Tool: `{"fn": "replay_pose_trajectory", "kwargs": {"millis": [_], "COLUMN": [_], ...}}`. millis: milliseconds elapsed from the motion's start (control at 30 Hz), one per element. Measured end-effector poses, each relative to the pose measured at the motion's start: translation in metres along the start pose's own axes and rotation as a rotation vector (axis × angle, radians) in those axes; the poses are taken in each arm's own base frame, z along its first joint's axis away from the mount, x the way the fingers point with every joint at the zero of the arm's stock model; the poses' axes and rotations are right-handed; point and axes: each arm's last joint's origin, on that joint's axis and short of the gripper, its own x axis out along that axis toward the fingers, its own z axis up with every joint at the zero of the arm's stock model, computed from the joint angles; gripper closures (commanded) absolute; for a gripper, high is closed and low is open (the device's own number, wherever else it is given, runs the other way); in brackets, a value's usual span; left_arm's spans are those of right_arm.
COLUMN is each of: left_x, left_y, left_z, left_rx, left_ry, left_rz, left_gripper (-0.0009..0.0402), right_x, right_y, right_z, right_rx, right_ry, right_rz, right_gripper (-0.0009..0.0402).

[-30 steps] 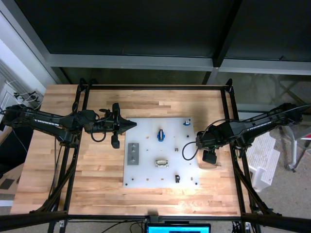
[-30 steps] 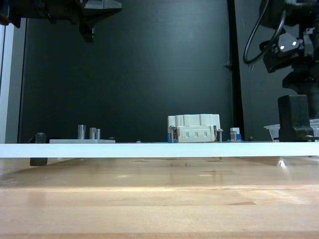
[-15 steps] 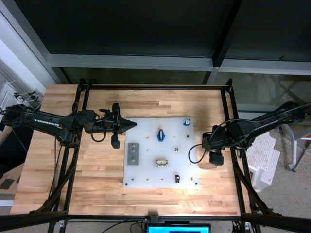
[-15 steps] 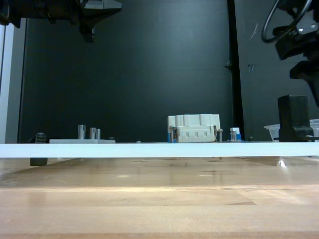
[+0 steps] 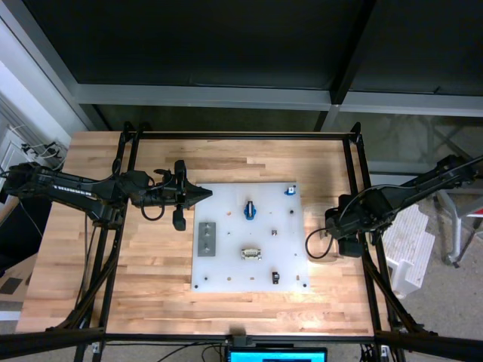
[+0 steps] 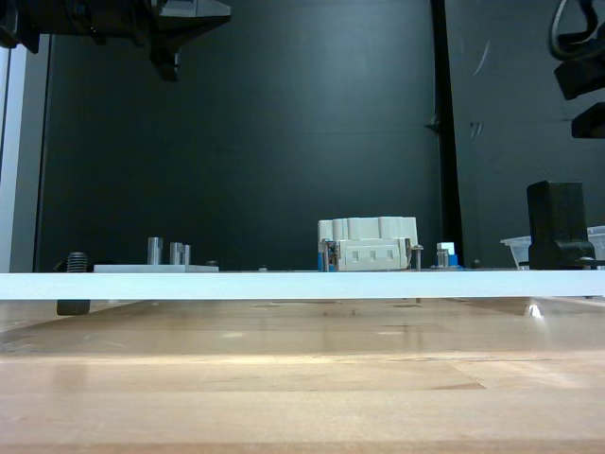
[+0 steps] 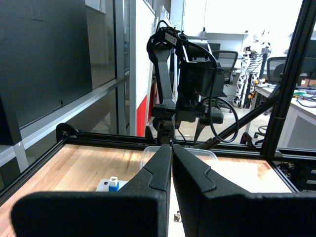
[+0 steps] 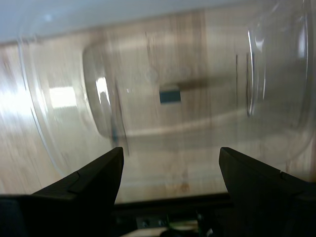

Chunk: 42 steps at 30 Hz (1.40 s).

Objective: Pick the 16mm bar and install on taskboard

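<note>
Through my right wrist camera I look down into a clear plastic tray (image 8: 276, 74) on the wood. A blurred grey rounded shape (image 8: 103, 106) lies in it; I cannot tell whether it is the 16mm bar. My right gripper (image 8: 168, 168) hangs open above the tray, holding nothing. From above, the right gripper (image 5: 346, 243) is off the right edge of the white task board (image 5: 226, 271). My left gripper (image 5: 204, 194) is shut and empty, hovering over the board's back left corner. Its fingers (image 7: 160, 163) are pressed together.
The board carries a grey block with upright pegs (image 5: 206, 240), a beige connector (image 5: 251, 254), a blue part (image 5: 250, 210) and a black block (image 6: 558, 227). The black frame rails (image 5: 358, 173) run along both sides. The tray's rim (image 6: 515, 248) shows right of the board.
My right arm has swung right, away from the board's edge, and risen toward the top of the low view. The left arm has not moved.
</note>
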Motion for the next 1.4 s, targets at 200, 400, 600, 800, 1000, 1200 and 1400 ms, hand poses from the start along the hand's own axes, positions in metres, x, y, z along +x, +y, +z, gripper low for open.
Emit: {"fn": "replay_pose_trajectory", "kwargs": {"millis": [200,400,600,800,1000,1200,1400], "left_x": [0.0,0.0,0.0,0.0,0.0,0.0,0.0], "left_y": [0.0,0.0,0.0,0.0,0.0,0.0,0.0], "left_z": [0.0,0.0,0.0,0.0,0.0,0.0,0.0], "left_rx": [0.0,0.0,0.0,0.0,0.0,0.0,0.0], "left_ry": [0.0,0.0,0.0,0.0,0.0,0.0,0.0], "left_rz": [0.0,0.0,0.0,0.0,0.0,0.0,0.0], "left_gripper": [0.0393,0.0393,0.0393,0.0392,0.0393,0.0393,0.0393], "right_x": [-0.003,-0.005,-0.005,-0.005,-0.005,-0.005,0.005], "right_y": [0.001,0.0,0.001,0.001,0.001,0.001,0.005], "right_z": [-0.007,-0.009,-0.009,-0.009,-0.009,-0.009,-0.002], "right_rx": [-0.029,-0.032,-0.034,-0.034,-0.033,-0.026,-0.046], "right_ry": [0.001,-0.013,-0.014,-0.014,-0.018,-0.025,-0.089], "right_rz": [0.003,0.011,0.012,0.011,0.006,0.007,0.019], "right_gripper": [0.0123,0.0123,0.0123,0.0123,0.0123,0.0123,0.0123]}}
